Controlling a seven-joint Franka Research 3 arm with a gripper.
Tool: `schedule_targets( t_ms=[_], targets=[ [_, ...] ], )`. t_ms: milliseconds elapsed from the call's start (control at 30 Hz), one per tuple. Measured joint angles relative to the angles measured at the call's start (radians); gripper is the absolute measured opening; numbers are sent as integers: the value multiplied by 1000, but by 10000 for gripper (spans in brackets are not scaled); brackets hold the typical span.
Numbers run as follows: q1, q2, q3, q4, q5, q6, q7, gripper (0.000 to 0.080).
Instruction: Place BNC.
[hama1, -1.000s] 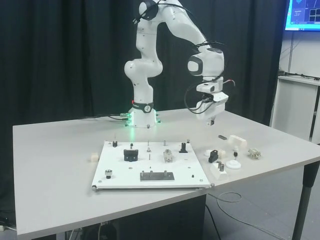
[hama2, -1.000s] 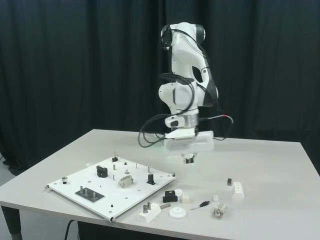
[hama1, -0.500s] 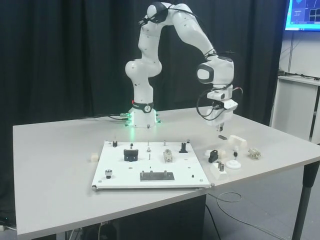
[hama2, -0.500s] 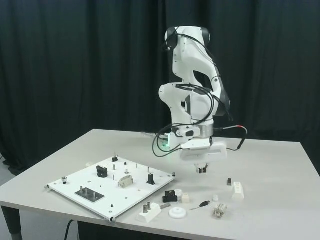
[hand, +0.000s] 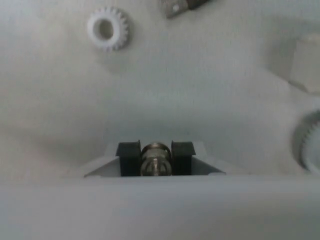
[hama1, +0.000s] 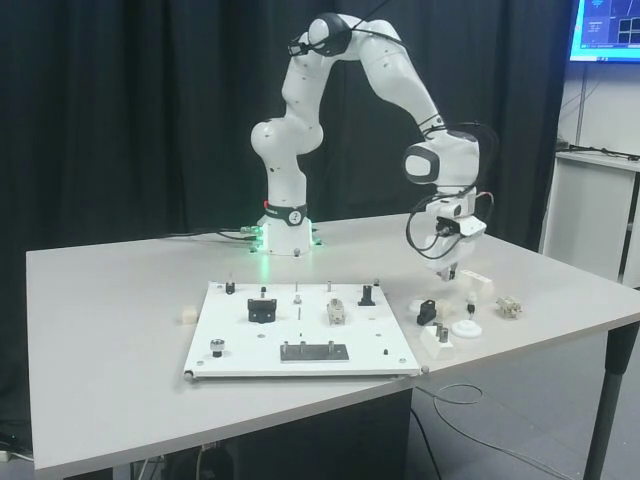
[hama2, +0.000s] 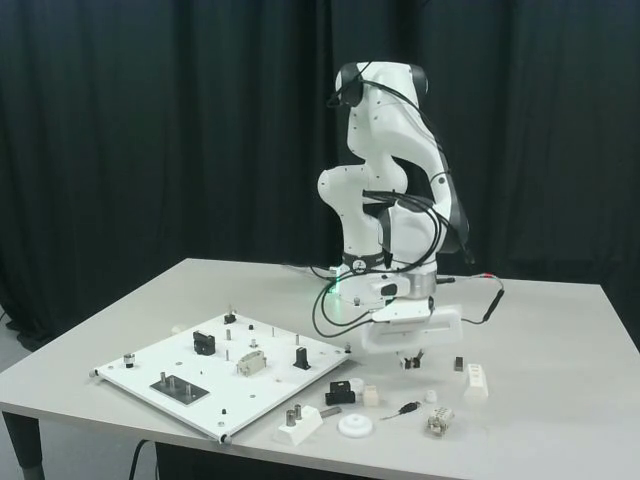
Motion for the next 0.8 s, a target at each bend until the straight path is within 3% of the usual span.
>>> schedule_targets(
  t_ms=[400, 800],
  targets=[
    [0, 83, 1, 66, 0, 4, 0, 126],
    [0, 121, 7, 89, 0, 4, 1, 126]
  ],
)
